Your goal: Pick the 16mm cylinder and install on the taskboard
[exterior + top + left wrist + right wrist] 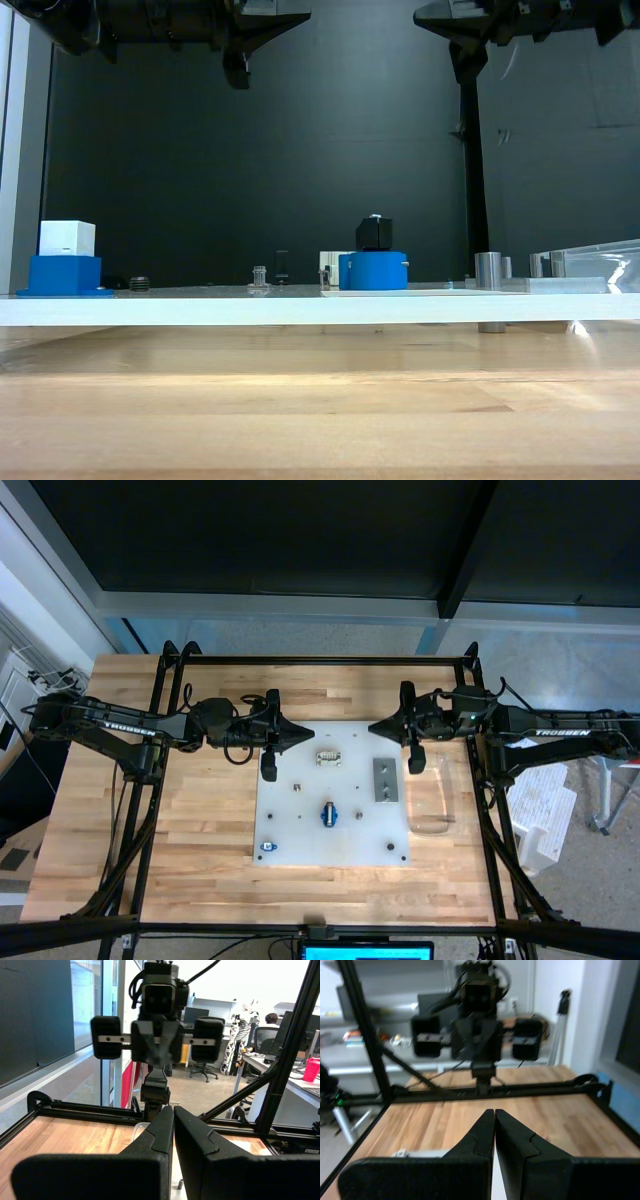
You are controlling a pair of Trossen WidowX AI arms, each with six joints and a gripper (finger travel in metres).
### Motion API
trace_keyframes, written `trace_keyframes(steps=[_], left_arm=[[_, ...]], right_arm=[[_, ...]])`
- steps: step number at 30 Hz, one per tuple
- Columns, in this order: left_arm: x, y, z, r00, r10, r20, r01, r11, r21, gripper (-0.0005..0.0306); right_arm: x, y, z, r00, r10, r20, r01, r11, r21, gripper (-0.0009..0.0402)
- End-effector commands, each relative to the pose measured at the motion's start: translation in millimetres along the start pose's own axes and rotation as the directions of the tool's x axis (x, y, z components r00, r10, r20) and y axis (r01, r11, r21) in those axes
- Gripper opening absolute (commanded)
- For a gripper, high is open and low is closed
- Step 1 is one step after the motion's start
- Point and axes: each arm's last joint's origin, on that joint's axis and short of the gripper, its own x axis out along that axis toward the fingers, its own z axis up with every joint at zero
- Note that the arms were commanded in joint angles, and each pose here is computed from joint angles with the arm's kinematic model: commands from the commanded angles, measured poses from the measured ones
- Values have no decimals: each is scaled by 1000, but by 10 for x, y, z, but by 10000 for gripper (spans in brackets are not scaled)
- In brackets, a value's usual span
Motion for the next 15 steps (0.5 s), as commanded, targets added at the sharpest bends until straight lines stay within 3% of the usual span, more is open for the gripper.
trace_keyframes(steps=[1,3,7,10,15], left_arm=[[1,0,-1,1000,0,0,0,1000,0,0],[1,0,-1,1000,0,0,0,1000,0,0],[1,0,-1,1000,0,0,0,1000,0,0],[1,0,-1,1000,0,0,0,1000,0,0],[1,0,-1,1000,0,0,0,1000,0,0]], right_arm=[[-16,-6,-30,999,-6,44,7,1000,-3,0],[-16,-10,-45,999,-25,44,25,1000,-5,0],[-12,3,-76,999,-24,42,25,1000,-11,0],[-15,50,-84,997,-52,48,54,998,-36,0],[-12,110,-110,998,-21,53,23,999,-28,0]])
